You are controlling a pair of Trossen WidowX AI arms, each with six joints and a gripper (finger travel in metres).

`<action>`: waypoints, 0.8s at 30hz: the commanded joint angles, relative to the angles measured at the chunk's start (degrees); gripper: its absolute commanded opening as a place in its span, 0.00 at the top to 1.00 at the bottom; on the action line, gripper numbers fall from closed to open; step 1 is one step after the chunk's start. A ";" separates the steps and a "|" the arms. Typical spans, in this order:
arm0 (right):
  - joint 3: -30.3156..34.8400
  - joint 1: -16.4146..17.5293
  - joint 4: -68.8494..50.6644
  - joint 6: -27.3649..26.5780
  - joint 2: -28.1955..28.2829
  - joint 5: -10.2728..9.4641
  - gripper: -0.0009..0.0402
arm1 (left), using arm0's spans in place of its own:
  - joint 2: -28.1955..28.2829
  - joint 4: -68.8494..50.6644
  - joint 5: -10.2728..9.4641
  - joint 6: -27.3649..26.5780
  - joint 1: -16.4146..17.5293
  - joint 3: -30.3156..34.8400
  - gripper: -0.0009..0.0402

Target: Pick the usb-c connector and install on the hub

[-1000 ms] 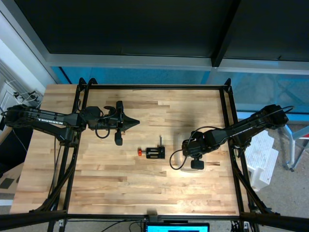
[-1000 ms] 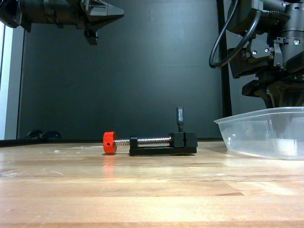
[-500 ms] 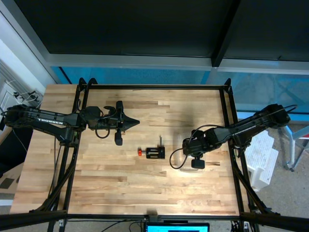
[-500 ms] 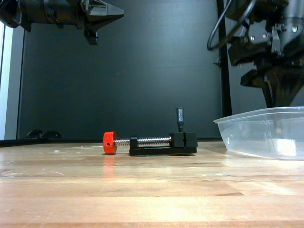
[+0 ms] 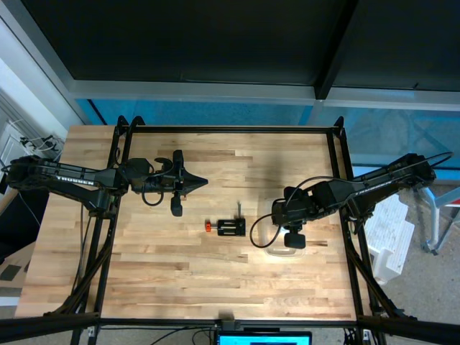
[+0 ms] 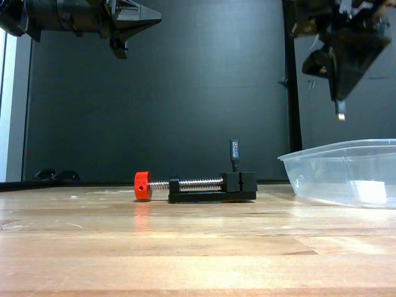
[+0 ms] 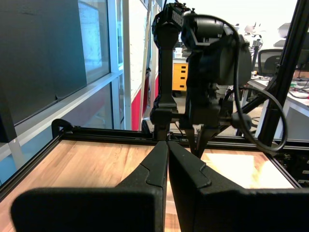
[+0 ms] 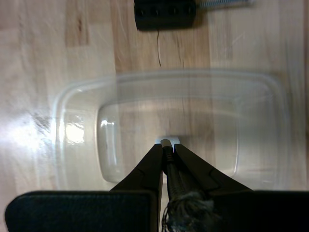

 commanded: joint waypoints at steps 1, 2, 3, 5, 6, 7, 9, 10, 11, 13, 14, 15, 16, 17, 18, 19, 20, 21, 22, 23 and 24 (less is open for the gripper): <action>1.70 -0.02 -0.61 -0.70 0.09 0.11 0.98 | 0.00 0.00 0.02 0.02 0.02 0.02 0.98; 2.10 -0.04 -0.68 -0.98 0.13 0.11 0.98 | 0.00 0.00 0.02 0.02 0.02 0.02 0.98; 2.51 -0.04 -0.87 -0.98 0.13 0.11 0.98 | 0.00 0.02 0.02 0.02 0.02 0.02 0.98; 3.04 -0.09 -0.92 -0.98 0.13 0.13 0.98 | 0.00 0.02 0.02 0.02 0.02 0.02 0.98; 3.21 -0.20 -0.94 -0.98 0.13 0.11 0.98 | 0.00 0.02 0.02 0.02 0.02 0.02 0.98; 3.41 -0.20 -0.96 -0.98 0.13 0.11 0.98 | 0.00 0.00 0.02 0.02 0.02 0.02 0.98; 3.61 -0.33 -0.92 -0.96 0.13 0.11 0.98 | 0.00 0.02 0.00 0.02 0.02 0.02 0.98; 3.61 -0.44 -0.90 -0.96 0.15 0.11 0.98 | 0.00 0.00 0.02 0.02 0.02 0.02 0.98; 3.61 -0.50 -0.92 -0.96 0.37 0.11 0.98 | 0.00 0.00 0.02 0.02 0.02 0.02 0.98; 3.61 -0.81 -0.90 -0.94 0.61 0.07 0.98 | 0.00 0.02 0.02 0.02 0.02 0.02 0.98; 3.69 -0.94 -0.87 -0.96 1.01 0.07 0.98 | 0.00 0.00 0.02 0.02 0.02 0.02 0.98; 3.85 -1.20 -0.90 -0.98 1.20 0.07 0.98 | 0.00 0.00 0.00 0.02 0.02 0.02 0.98; 4.15 -1.38 -0.90 -1.01 1.46 0.07 0.98 | 0.00 0.02 0.02 0.02 0.02 0.02 0.98; 4.66 -1.60 -0.90 -1.03 2.03 0.09 0.98 | 0.00 0.00 0.00 0.02 0.02 0.02 0.98; 5.27 -1.84 -0.92 -1.03 2.36 0.07 0.98 | 0.00 0.00 0.02 0.02 0.02 0.02 0.98; 5.90 -1.95 -0.92 -1.05 2.82 0.07 0.98 | 0.00 0.02 0.02 0.02 0.02 0.02 0.98; 6.67 -2.08 -0.96 -1.33 3.43 0.11 0.98 | 0.00 0.00 0.02 0.02 0.02 0.02 0.98; 7.45 -2.29 -0.98 -1.70 4.02 0.07 0.98 | 0.00 0.00 0.02 0.02 0.02 0.02 0.98; 8.22 -2.40 -0.96 -2.12 4.55 0.07 0.98 | 0.00 0.02 0.02 0.02 0.02 0.02 0.98; 8.98 -2.58 -0.94 -2.67 5.20 0.07 0.98 | 0.00 0.00 0.02 0.02 0.02 0.02 0.98; 9.64 -2.78 -0.92 -3.02 5.90 0.07 0.98 | 0.00 0.02 0.02 0.02 0.02 0.02 0.98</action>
